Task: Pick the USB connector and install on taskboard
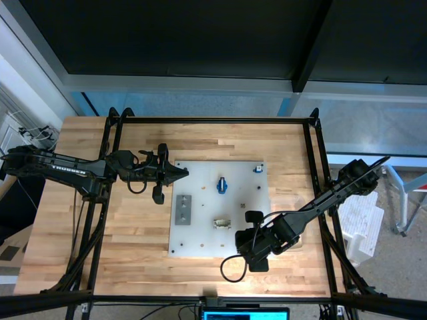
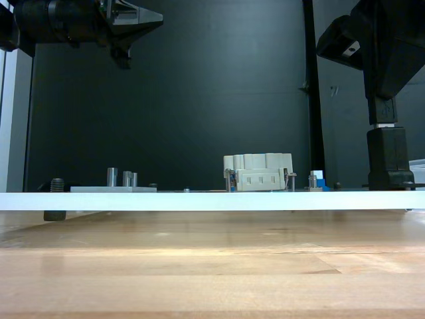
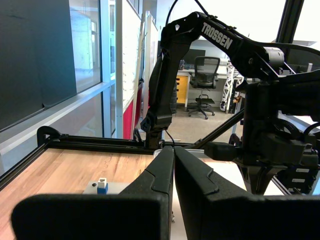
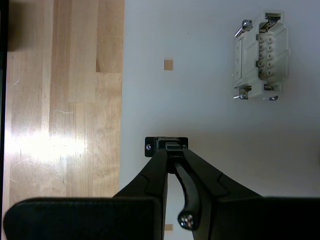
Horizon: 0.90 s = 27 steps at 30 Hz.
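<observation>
My right gripper (image 1: 255, 252) hangs over the near right corner of the white taskboard (image 1: 200, 243), shut on the USB connector (image 2: 384, 115). The connector's silver tip meets the top of the small black socket (image 2: 389, 159) standing on the board. In the right wrist view the fingers (image 4: 155, 165) pinch the dark plug directly above that socket (image 4: 152, 145), and its cable (image 4: 188, 200) runs back between them. My left gripper (image 1: 181, 172) is shut and empty, held high over the board's far left edge.
On the board sit a grey block (image 1: 183, 209), a blue part (image 1: 221, 185), a beige multi-pin connector (image 1: 222, 224) and a small blue-and-white block (image 1: 256, 169). A black frame (image 1: 213, 121) rings the wooden table.
</observation>
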### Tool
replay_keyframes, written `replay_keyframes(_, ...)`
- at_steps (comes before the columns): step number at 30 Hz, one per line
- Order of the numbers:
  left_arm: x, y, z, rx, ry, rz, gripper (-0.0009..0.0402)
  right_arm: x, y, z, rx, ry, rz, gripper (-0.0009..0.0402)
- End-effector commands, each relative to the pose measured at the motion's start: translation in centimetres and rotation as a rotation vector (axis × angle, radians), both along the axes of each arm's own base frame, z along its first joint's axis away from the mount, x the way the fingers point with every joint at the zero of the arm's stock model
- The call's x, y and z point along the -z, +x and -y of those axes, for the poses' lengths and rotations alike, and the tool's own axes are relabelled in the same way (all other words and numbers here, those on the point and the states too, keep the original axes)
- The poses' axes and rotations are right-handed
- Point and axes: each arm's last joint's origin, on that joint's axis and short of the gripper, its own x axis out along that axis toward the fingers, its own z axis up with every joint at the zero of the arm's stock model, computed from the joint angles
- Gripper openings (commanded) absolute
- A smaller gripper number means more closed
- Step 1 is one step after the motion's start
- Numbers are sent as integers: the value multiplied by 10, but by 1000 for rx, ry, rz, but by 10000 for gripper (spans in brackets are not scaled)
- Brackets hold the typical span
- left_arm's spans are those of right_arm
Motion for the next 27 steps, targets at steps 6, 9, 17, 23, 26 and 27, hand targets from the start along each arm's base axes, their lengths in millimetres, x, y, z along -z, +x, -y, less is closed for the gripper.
replay_keyframes(6,0,0,0,0,0,0,0,-3,1,-1,0,9,7,59)
replay_keyframes(9,0,0,0,0,0,0,0,-3,0,-1,1,10,8,88)
replay_keyframes(17,0,0,0,0,0,-1,0,-13,-5,2,5,16,18,138)
replay_keyframes(23,0,0,0,0,0,0,0,-27,-13,8,4,19,28,162)
replay_keyframes(26,0,0,0,0,0,0,0,-34,-17,11,2,24,35,171)
replay_keyframes(27,0,0,0,0,0,0,0,-35,-18,11,3,22,32,173)
